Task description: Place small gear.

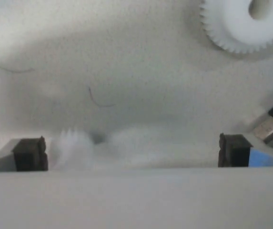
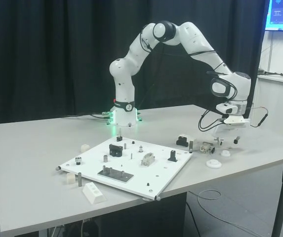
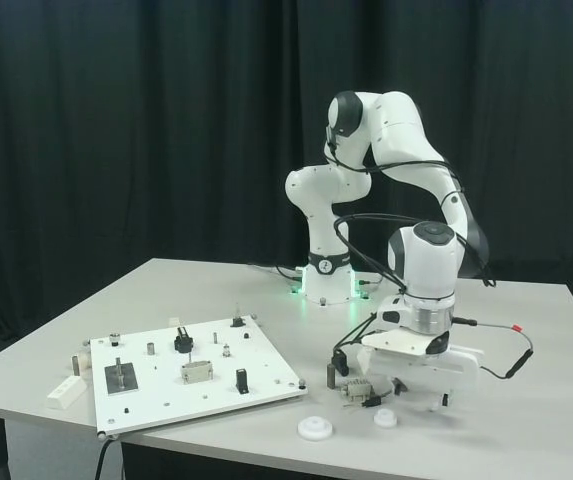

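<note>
Jaws over the small gear

The gripper (image 1: 131,152) hangs low, jaws wide apart, straddling the small white toothed gear (image 3: 385,419) on the grey desk (image 3: 526,330), apparently lining up a grasp.

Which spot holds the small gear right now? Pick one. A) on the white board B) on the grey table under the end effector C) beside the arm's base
B: the small gear lies on the grey table below the open end effector, off the white board.
</note>
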